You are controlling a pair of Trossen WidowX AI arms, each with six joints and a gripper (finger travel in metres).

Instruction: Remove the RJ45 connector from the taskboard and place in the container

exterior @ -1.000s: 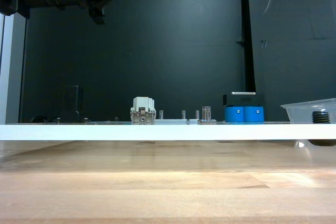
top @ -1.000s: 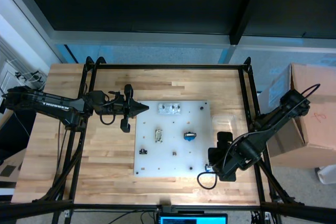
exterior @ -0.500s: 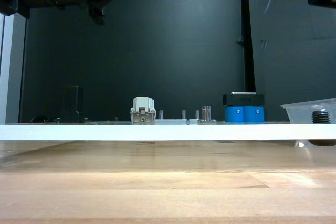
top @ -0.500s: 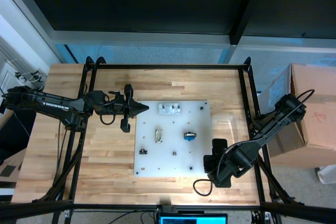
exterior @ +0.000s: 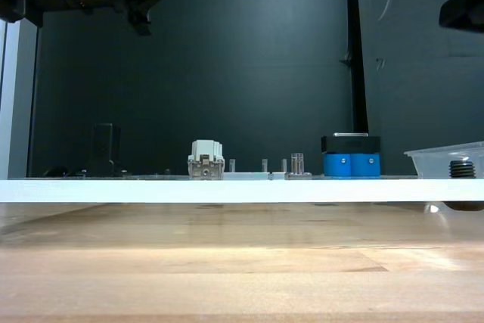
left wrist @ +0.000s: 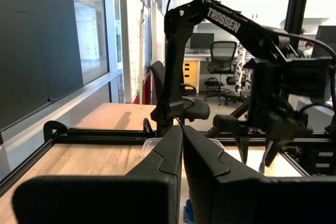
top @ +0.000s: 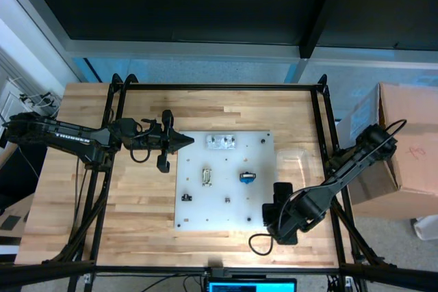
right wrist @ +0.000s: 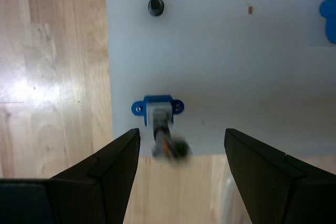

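Right gripper has shifted left, toward the taskboard near-right corner. Its fingers are spread wide, straddling the RJ45 connector, which sits in its blue mount.

Step in hand: approach. Next move: descend, clamp the plug, pull it clear.

Beyond lies the clear container. Left gripper hovers at the board's far-left edge, fingers pressed together and holding nothing.

This is a robotics lab opening onto an office. A pale butcher-block wooden table caged in a black metal frame carries a white plastic task board. A black robot arm lettered TROSSEN leans in, with a black swivel office chair and a yellow drawer cabinet beyond.
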